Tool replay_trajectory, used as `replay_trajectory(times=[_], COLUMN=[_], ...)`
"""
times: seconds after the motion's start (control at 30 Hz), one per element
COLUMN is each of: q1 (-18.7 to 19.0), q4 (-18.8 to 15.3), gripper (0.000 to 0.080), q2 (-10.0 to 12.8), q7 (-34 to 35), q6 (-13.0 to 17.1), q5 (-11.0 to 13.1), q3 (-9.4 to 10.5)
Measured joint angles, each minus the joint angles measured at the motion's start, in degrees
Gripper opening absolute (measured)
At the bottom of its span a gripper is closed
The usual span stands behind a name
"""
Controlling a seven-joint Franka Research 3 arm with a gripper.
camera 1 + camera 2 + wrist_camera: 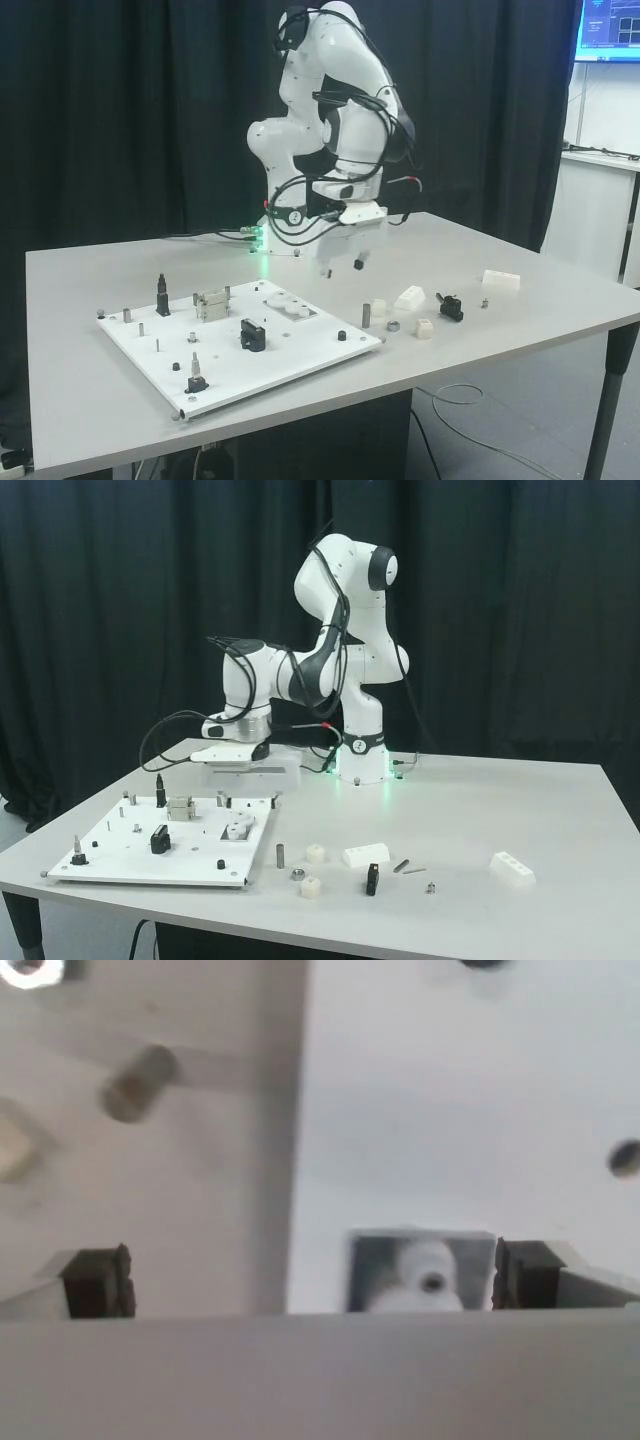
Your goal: Remove small gear.
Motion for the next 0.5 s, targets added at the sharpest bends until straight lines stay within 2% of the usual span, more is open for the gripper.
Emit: replay_trajectory(times=[0.13, 0.5], q1=[-1.1, -5.1], q4=[0.0, -0.3], gripper=[0.0800, 0.0800], q2=[0.7, 3.4], q7=[0.0, -3.3], q6=[0.3, 2.9], q5=[-0.3, 0.3], q3=[-0.78, -0.52])
